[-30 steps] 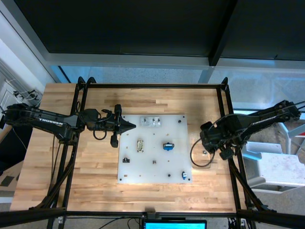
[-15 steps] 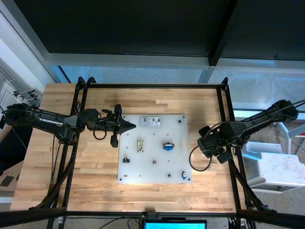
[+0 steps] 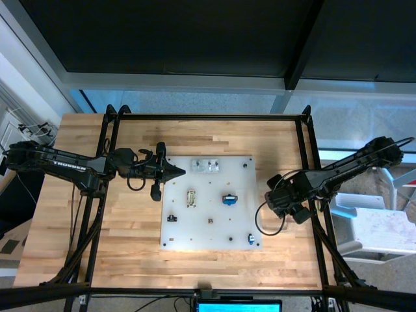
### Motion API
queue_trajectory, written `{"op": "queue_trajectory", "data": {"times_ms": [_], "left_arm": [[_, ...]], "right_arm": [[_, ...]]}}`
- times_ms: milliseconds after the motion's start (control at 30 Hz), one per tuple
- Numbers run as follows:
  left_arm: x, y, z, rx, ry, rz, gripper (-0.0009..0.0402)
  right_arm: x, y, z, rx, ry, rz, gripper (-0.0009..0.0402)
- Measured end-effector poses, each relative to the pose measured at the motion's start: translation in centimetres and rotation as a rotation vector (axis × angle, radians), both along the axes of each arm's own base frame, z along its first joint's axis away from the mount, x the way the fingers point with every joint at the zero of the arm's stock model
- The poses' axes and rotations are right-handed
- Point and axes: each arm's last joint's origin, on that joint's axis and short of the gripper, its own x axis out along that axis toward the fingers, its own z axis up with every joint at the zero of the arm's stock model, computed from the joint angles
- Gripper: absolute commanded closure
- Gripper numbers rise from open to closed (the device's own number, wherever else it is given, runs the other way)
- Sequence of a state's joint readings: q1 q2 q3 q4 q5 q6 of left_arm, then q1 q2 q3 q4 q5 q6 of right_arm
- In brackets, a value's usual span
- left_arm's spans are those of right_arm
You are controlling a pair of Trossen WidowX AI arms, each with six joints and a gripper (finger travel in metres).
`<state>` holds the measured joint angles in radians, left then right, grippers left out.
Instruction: Pick the M12 fastener and fasten on the M12 threads
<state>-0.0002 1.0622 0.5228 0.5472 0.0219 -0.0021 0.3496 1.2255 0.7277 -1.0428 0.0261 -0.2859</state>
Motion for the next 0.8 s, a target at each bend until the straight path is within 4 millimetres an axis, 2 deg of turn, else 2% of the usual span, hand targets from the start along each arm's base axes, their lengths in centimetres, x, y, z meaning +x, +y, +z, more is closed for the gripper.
{"op": "queue_trajectory", "data": {"times_ms": [167, 400, 700, 800], "left_arm": [[0.0, 0.0, 0.0, 0.0, 0.0, 0.0, 0.0393], [0.0, 0.0, 0.0, 0.0, 0.0, 0.0, 0.0393], [0.0, 0.0, 0.0, 0.0, 0.0, 0.0, 0.0393], [0.0, 0.0, 0.0, 0.0, 0.0, 0.0, 0.0393]], "right_arm": [[0.1, 0.0, -0.5, 0.006, -0.015, 0.044, 0.0201], [0.0, 0.1, -1.0, 0.024, -0.01, 0.205, 0.0201], [0.0, 0.1, -1.2, 0.001, -0.001, 0.707, 0.0201], [0.0, 0.1, -1.6, -0.004, 0.003, 0.81, 0.0201]]}}
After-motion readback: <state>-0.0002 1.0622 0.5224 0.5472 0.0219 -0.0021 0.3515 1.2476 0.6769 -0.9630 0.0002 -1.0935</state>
